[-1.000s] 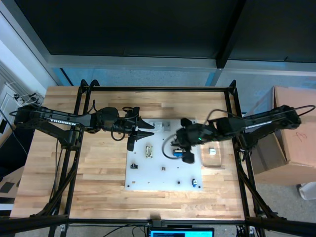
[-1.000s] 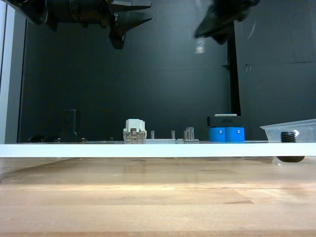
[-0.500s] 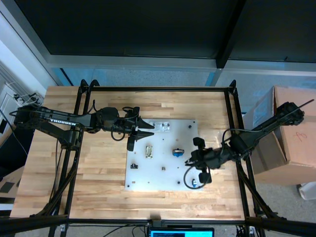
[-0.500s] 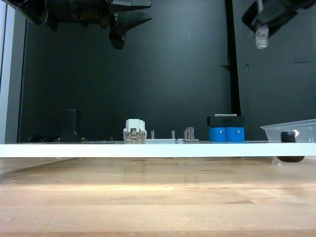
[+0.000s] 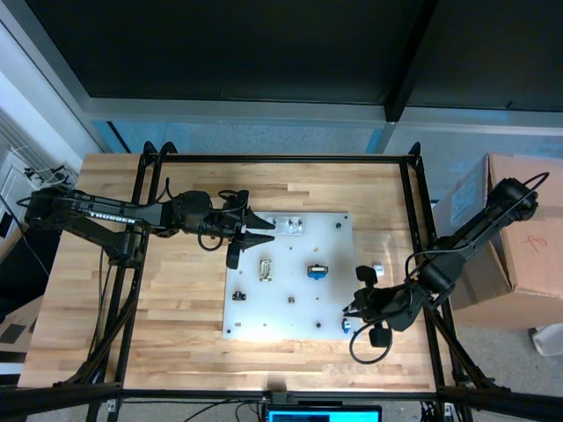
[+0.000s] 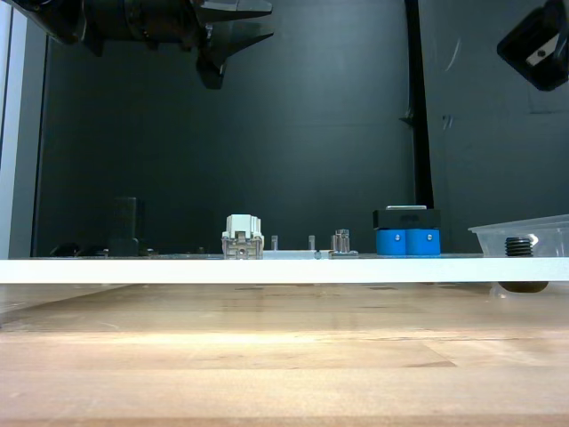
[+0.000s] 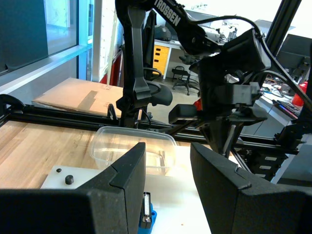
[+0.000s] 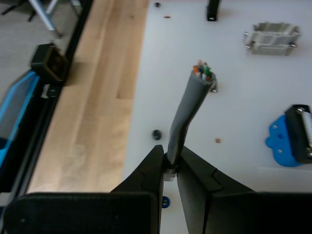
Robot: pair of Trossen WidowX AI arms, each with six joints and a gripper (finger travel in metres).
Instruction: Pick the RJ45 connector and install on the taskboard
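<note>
one rj45 connector is pinched between the fingers of the right gripper. a grey cable stub with bared coloured wires stands out of it. only the right wrist view shows us this grip. from above we see that gripper held over the near right corner of the white taskboard. beside the board, the clear tray shows a black ribbed part through its wall in the low view. from above we make out a small white piece in it. the left gripper hangs with its fingers spread over the board's far left edge.
</note>
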